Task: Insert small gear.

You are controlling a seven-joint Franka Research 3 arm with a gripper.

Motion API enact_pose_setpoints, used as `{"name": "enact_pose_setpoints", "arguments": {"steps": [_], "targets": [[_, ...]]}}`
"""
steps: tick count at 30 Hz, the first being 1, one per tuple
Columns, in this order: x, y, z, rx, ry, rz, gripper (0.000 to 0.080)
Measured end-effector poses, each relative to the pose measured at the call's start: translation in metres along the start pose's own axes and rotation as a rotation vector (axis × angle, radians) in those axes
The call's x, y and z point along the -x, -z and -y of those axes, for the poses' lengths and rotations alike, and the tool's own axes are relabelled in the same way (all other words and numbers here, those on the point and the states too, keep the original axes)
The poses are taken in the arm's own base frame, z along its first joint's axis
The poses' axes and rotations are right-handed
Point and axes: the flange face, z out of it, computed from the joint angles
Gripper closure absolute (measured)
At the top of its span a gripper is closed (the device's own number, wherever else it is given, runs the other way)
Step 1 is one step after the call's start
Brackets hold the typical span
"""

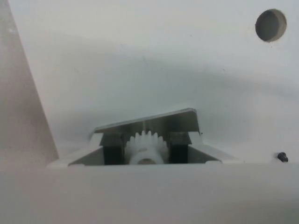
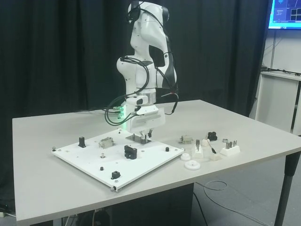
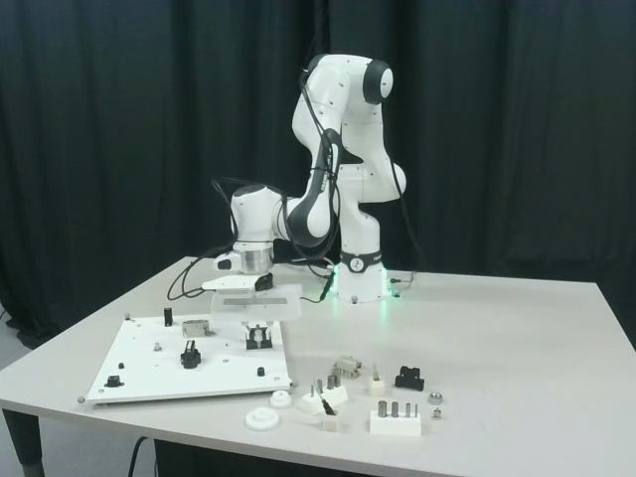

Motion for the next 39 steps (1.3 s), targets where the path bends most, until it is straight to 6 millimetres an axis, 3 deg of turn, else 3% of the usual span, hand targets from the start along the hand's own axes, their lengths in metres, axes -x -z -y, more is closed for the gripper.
{"name": "enact_pose_setpoints", "arguments": {"steps": [39], "targets": [[-0.0003,-0.0014,0.0004,-0.008,-0.007,0.013,0.0604]]}}
